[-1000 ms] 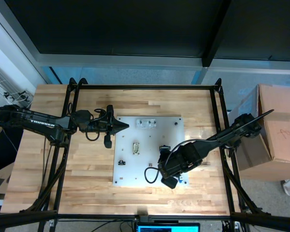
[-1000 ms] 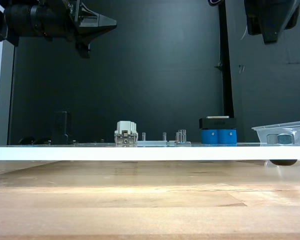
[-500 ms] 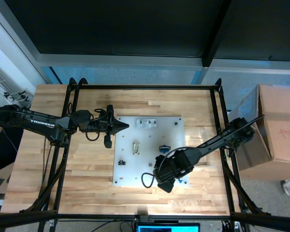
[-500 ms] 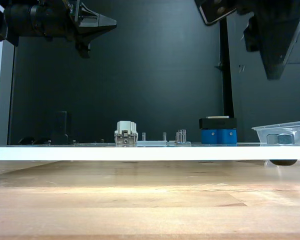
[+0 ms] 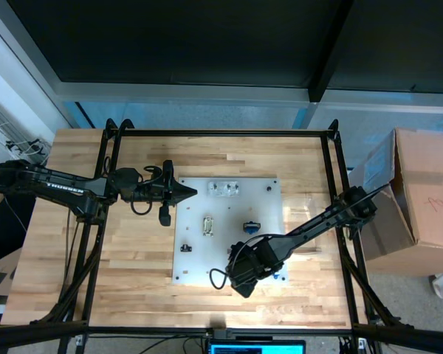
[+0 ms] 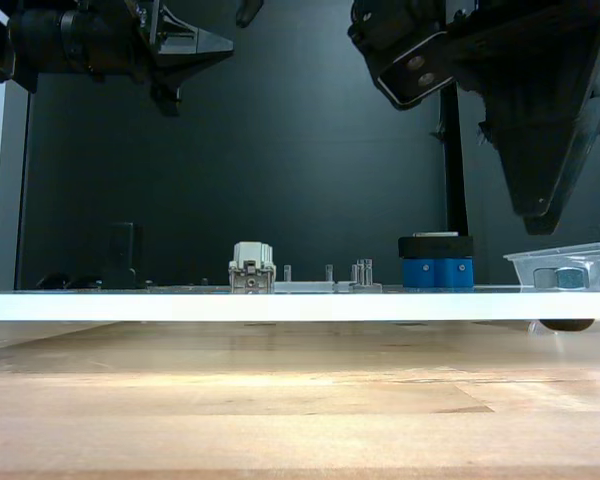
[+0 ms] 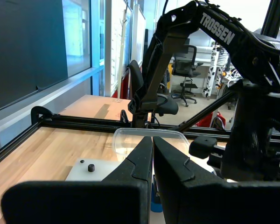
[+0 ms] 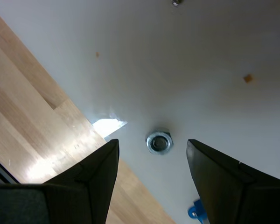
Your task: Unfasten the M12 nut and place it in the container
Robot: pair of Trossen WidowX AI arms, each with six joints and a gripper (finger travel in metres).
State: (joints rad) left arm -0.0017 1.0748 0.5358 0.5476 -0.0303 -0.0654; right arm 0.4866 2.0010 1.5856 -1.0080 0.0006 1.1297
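**Right gripper spread above M12 nut**

White board lies mid-table. Left gripper, fingers pressed together, hangs high over the board's left edge. Right gripper, fingers apart, hovers over the near right edge. M12 nut sits on the board beneath it, untouched.

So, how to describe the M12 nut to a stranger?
Find the white board on the wooden table, then its near right edge. There the open right claw hangs over a small silver nut sitting low on the board; the shut left claw hovers high at the board's left edge. Unlike the blue piece nearby, it is a shiny hexagonal ring.
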